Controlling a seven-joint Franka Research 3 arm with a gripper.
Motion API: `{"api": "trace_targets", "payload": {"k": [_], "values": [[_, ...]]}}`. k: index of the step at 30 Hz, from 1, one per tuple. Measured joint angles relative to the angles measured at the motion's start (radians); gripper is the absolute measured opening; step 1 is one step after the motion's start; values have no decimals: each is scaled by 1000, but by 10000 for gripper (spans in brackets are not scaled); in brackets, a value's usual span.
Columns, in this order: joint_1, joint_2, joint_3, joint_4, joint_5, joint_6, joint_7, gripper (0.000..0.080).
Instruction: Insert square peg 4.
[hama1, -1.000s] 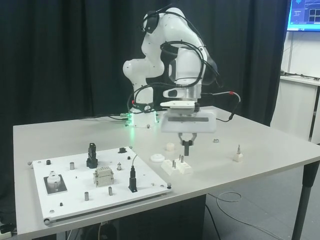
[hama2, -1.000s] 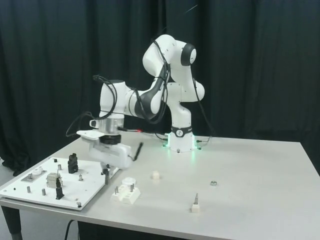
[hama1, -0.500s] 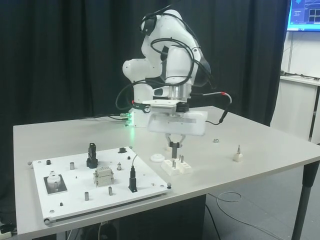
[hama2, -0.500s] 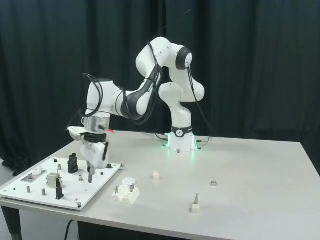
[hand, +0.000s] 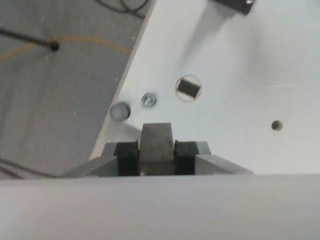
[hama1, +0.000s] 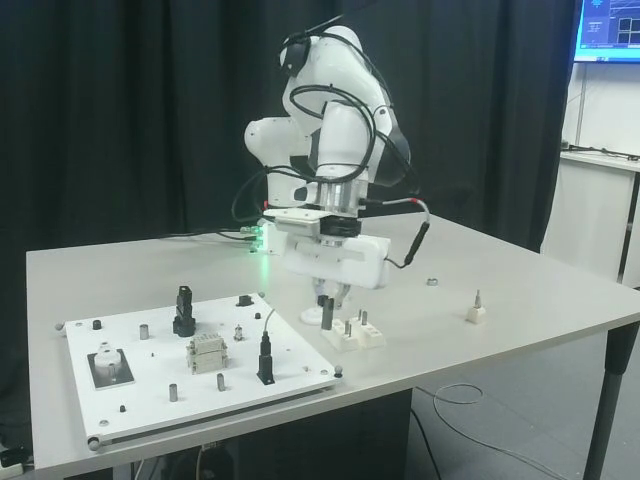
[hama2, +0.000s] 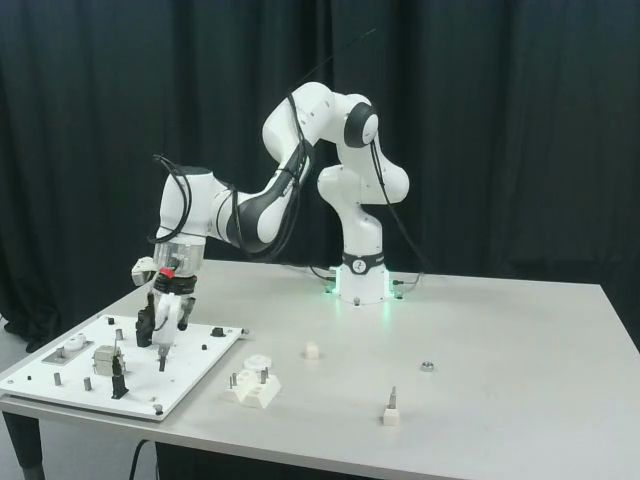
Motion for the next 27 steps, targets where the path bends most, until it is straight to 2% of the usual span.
{"api": "trace_targets", "payload": {"k": [13,19,27], "values": [[-28,42,4,23,-123,0,245,151],[-60,45,23,32,-130,-26,288,151],[-113,53,62,76,-127,-80,292,151]]}}
